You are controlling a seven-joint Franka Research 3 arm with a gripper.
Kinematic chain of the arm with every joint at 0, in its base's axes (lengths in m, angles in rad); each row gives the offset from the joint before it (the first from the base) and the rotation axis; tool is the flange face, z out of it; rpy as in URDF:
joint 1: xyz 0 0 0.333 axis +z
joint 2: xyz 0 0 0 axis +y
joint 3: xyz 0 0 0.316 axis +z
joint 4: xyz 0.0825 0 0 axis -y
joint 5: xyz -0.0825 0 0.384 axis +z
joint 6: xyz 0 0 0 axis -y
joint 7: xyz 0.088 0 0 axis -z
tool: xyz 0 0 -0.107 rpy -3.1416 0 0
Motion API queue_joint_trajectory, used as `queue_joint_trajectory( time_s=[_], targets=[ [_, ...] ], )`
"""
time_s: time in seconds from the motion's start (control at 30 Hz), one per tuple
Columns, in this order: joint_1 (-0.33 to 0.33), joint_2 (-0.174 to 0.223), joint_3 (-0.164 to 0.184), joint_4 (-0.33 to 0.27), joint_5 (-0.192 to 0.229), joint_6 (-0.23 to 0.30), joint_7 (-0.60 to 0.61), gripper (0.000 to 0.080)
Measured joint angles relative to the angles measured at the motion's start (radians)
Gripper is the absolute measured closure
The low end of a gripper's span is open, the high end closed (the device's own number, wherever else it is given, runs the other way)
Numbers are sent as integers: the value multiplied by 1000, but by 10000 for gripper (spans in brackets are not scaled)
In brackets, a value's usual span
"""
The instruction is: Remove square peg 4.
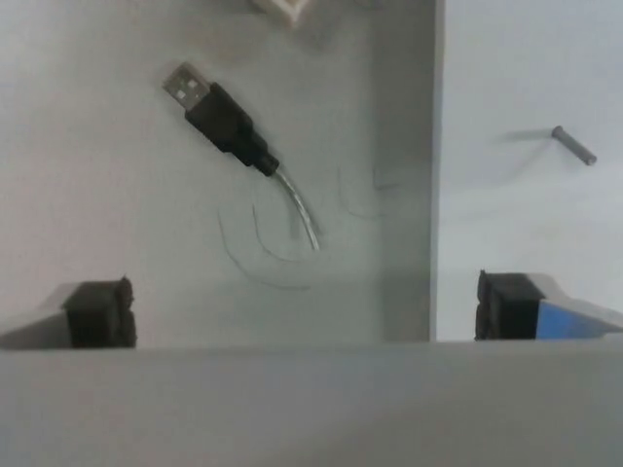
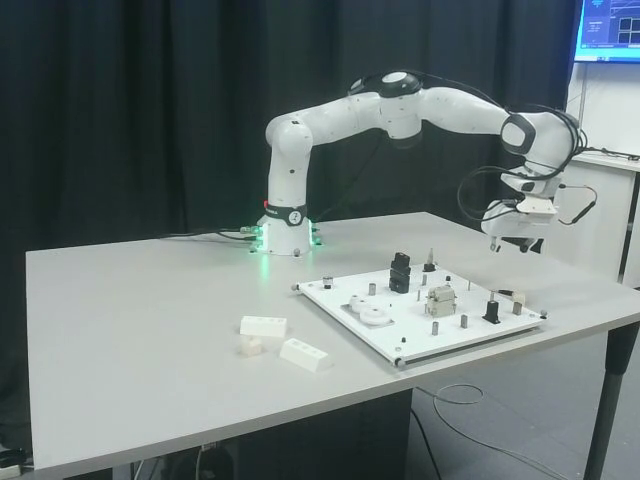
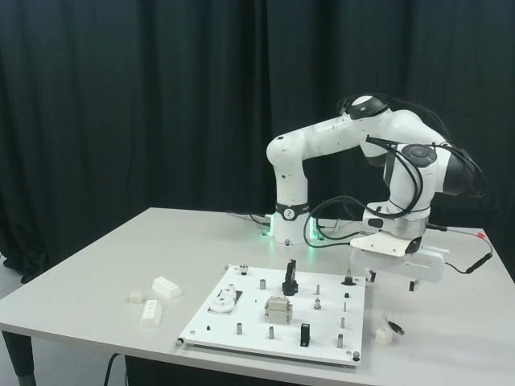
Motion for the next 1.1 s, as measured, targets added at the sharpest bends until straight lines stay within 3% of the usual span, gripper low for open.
queue_joint_trajectory(
  time_s=[0.63,1.1],
  targets=[
    [2,-11,-23,-5,-6,5,0,4],
    [-6,-11,-28,-26,-6,72,-55,3]
  ],
)
